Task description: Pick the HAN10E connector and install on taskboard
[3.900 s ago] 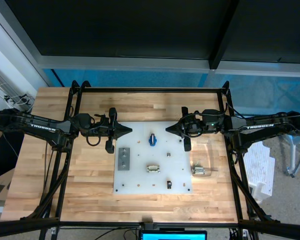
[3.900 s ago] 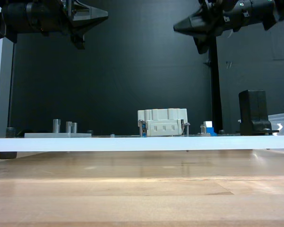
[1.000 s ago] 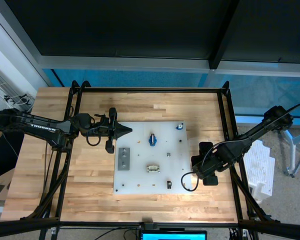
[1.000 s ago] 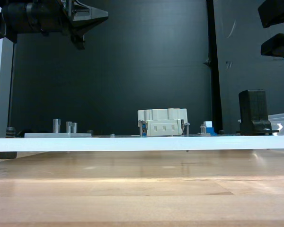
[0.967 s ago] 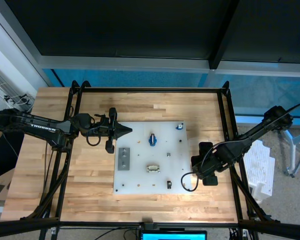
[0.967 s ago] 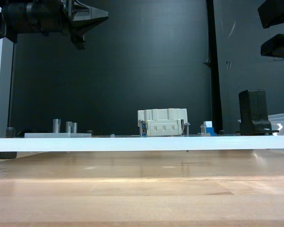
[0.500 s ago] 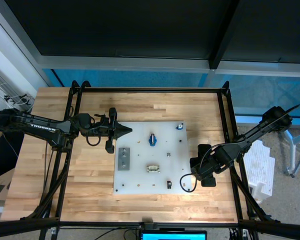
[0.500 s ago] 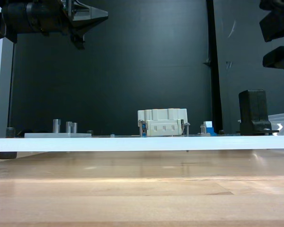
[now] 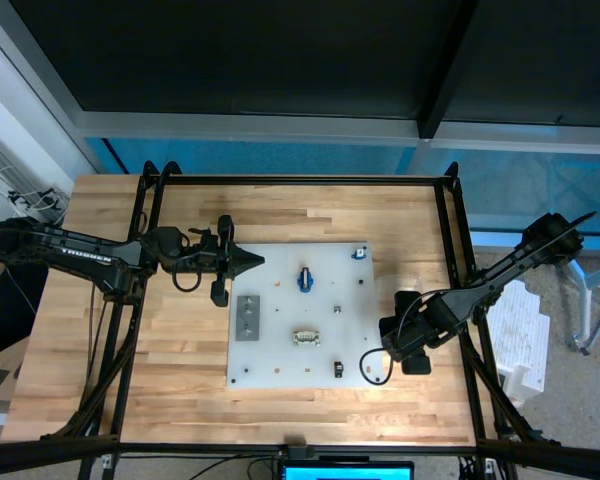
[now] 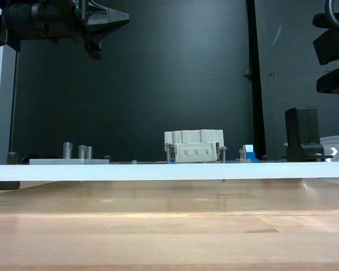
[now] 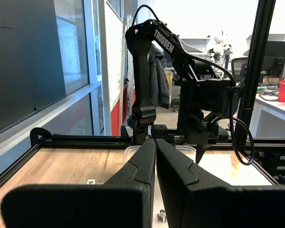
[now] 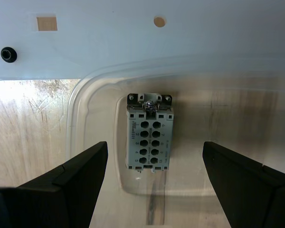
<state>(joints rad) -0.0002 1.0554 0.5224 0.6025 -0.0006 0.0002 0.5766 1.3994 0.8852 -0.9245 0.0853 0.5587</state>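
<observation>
Wooden counter [image 9: 130, 380] holds the taskboard [image 9: 280, 370], and right of it a clear tray [image 12: 85, 95] holds the pale grey ten-hole HAN10E connector [image 12: 148, 137] beneath the spread right claw [image 12: 154, 145]; the left claw [image 11: 155, 141], pressed together, hovers far-left, its arm [image 9: 80, 255] lettered TROSSEN.

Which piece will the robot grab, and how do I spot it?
Find the white taskboard, with the shut left gripper above its far left corner; off its right edge is a clear tray under the open right gripper. The connector lies in that tray: a pale grey block with two rows of round holes. Its look-alike sits on the board instead.
</observation>
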